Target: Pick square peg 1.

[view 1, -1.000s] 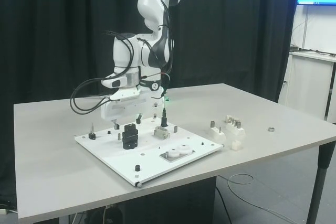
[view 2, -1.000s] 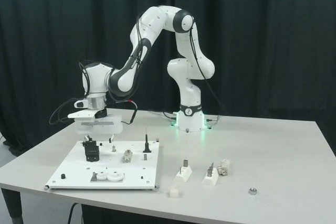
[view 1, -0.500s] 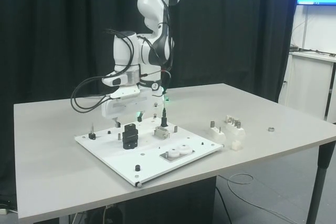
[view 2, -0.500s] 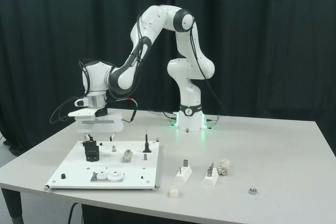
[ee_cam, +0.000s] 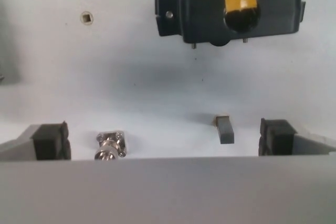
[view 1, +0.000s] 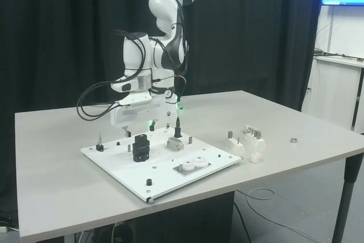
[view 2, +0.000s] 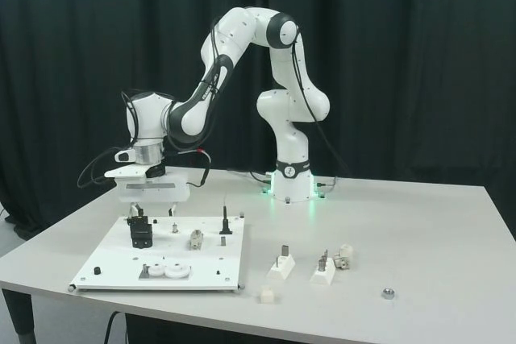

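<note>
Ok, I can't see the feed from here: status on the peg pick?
Gripper open, empty, above the white board. Square peg on the board between the fingers, not gripped. Metal connector also sits between the fingers.
</note>
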`<state>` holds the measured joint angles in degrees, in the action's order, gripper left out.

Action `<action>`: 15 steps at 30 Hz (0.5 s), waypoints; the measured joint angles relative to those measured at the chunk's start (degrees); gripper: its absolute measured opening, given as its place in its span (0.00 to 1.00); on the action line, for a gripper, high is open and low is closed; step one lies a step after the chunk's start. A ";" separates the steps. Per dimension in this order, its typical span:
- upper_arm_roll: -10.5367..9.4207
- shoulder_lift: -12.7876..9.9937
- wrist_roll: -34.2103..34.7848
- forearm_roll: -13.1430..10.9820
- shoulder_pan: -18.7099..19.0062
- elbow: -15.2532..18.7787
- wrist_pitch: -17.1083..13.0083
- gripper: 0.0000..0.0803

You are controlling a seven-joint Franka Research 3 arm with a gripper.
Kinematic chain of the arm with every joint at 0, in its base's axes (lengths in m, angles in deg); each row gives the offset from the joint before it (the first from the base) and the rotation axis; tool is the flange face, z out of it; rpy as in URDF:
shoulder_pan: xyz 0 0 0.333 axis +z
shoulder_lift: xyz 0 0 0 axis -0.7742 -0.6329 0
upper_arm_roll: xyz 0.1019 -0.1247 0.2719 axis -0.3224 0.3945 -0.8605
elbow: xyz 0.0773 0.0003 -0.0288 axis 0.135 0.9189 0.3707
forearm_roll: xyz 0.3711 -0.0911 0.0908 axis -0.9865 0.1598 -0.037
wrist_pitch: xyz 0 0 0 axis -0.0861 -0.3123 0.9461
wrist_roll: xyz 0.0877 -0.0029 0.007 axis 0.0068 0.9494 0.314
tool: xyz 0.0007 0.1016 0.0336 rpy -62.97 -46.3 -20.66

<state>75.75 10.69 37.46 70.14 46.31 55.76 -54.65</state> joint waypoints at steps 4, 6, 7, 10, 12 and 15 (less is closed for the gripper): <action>0.07 0.06 0.87 0.86 0.12 0.00 0.00 1.00; 0.16 0.08 1.44 1.37 0.28 0.00 0.00 1.00; 0.21 0.10 1.69 1.67 0.38 0.00 0.00 1.00; 0.40 0.14 2.27 2.29 0.74 0.00 0.04 1.00; 0.58 0.16 2.51 2.68 1.01 0.00 0.07 1.00; 0.89 0.20 3.26 3.14 1.44 -0.01 0.13 1.00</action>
<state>76.64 10.89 40.72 73.27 47.75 55.75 -54.52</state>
